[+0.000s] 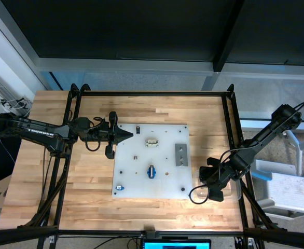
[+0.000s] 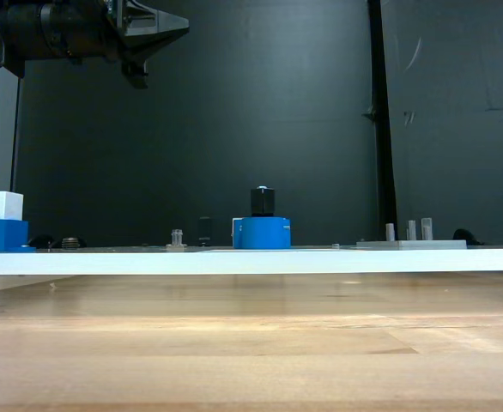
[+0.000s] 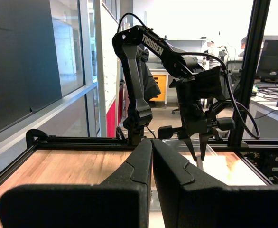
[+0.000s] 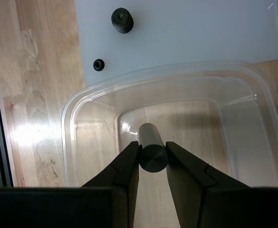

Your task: Pick the 16mm cylinder and place it in the container

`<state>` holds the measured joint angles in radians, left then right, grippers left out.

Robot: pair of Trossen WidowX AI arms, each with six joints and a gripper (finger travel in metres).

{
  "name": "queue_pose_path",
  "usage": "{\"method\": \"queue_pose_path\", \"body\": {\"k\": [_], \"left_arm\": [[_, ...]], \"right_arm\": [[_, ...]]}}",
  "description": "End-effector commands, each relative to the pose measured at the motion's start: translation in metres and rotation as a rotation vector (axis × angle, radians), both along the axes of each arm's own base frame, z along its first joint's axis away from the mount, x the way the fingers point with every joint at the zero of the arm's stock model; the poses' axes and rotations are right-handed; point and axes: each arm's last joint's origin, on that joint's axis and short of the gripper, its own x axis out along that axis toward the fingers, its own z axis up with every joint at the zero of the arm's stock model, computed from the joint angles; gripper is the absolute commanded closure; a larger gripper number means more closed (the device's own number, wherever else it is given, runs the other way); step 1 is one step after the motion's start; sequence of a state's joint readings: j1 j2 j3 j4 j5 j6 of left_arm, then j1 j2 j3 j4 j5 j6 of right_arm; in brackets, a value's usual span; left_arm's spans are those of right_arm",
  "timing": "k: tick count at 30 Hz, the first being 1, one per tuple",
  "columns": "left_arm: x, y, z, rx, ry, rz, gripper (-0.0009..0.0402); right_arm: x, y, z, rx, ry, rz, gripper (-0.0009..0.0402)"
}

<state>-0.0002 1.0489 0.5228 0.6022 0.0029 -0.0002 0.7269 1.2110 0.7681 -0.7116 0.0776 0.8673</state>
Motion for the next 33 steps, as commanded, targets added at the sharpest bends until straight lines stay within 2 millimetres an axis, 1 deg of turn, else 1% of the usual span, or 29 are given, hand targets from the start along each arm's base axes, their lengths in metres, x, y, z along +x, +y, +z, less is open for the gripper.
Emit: {"method": "queue_pose_path", "body": {"k": [1, 6, 12, 33], "left_arm": [[0.0, 0.0001, 0.0, 0.0, 0.0, 0.0, 0.0393], [0.0, 0.0001, 0.0, 0.0, 0.0, 0.0, 0.0393], [0.0, 0.0001, 0.0, 0.0, 0.0, 0.0, 0.0393], [0.0, 0.0, 0.0, 0.0, 0.0, 0.0, 0.0393]], "right_arm": [[0.0001, 0.0002, 0.0, -0.001, 0.001, 0.0, 0.0297], [0.0001, 0.0002, -0.0001, -0.001, 0.001, 0.0, 0.0278], [0.0, 0.0003, -0.0001, -0.001, 0.001, 0.002, 0.0266], [-0.0001, 0.0006, 0.0001, -0.001, 0.0, 0.004, 0.0264]]}}
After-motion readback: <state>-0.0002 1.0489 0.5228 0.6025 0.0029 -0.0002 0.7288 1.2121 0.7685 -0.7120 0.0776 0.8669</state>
